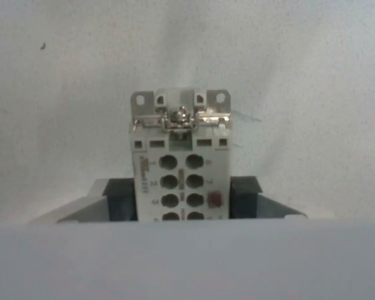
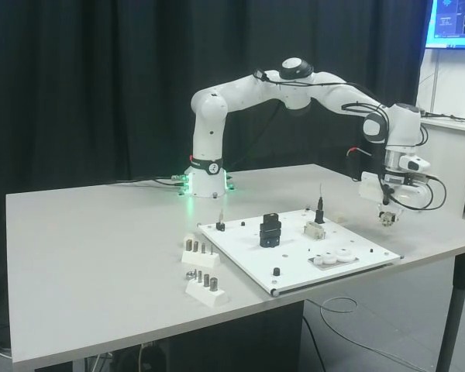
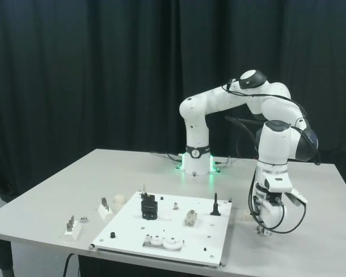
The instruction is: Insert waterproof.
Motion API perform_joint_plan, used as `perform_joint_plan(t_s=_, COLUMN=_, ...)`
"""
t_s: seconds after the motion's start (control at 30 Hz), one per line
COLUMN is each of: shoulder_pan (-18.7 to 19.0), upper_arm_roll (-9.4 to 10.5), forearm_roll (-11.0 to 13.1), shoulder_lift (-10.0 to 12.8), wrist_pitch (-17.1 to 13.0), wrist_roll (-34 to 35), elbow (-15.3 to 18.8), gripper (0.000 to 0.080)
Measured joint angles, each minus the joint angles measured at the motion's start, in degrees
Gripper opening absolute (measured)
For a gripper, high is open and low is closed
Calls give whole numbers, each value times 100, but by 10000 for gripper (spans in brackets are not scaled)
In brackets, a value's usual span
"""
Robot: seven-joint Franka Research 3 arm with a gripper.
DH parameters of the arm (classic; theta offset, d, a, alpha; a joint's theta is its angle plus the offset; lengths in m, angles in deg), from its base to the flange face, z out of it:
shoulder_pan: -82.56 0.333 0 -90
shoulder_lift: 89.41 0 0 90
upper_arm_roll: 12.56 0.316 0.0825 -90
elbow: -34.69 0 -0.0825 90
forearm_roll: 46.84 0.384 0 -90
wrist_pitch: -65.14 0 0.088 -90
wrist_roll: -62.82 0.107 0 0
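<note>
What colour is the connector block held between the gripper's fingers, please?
White, seen best in the wrist view: connector block, gripper.

Grey worktop [image 2: 77, 232] w/ arm base [image 2: 205, 180] at 12 o'clock; white board [image 2: 294, 260] lies centre-front; two small white peg blocks [image 2: 199, 249] at its 9 o'clock, directly on worktop.

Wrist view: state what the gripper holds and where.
The gripper holds a white multi-hole connector block, its black fingers clamping the block's two sides.
</note>
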Motion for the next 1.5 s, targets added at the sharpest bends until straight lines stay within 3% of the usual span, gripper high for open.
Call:
perform_joint_plan(t_s=0.93, shoulder_pan=-4, upper_arm_roll=-27, forearm_roll=-22, shoulder_lift=0, wrist_pitch=1, wrist_roll=131, elbow=-38, gripper=310)
perform_joint_plan(t_s=1.17, shoulder_pan=-5, upper_arm_roll=-204, forearm_roll=-129, shoulder_lift=-7, wrist_pitch=126, wrist_roll=435, elbow=-44, gripper=310)
perform_joint_plan(t_s=1.5, shoulder_pan=-29, upper_arm_roll=-642, forearm_roll=-223, shoulder_lift=-11, wrist_pitch=469, wrist_roll=839, elbow=-45, gripper=310)
